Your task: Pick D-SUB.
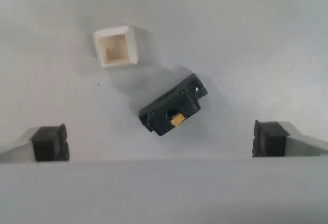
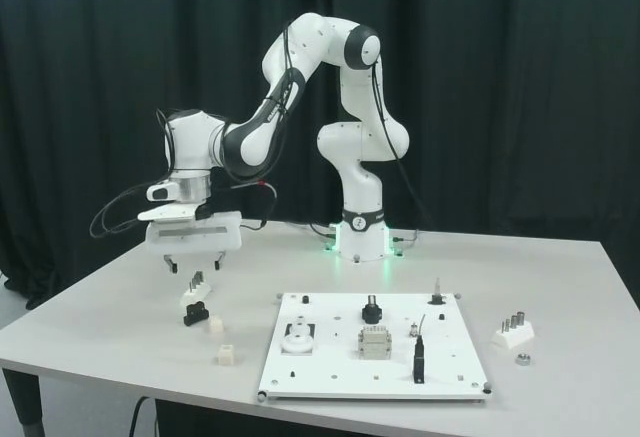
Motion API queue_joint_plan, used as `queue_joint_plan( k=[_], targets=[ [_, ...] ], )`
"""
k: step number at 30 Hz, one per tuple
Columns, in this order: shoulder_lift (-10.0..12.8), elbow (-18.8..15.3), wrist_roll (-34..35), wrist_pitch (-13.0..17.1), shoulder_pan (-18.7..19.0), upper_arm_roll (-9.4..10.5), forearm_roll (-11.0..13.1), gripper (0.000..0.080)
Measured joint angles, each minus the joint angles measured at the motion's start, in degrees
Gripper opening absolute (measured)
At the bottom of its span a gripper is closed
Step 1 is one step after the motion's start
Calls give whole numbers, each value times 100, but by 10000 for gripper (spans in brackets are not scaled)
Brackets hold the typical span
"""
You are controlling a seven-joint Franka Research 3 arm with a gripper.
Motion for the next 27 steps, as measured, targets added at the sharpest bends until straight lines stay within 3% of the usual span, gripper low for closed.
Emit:
queue_joint_plan(
  k=[11, 22, 27],
  targets=[
    [1, -29, 2244, -18, -5, -36, -22, 800],
    [31, -35, 4154, -158, -33, -138, -5, 800],
    [61, -35, 4716, -145, -45, -140, 23, 800]
  ],
)
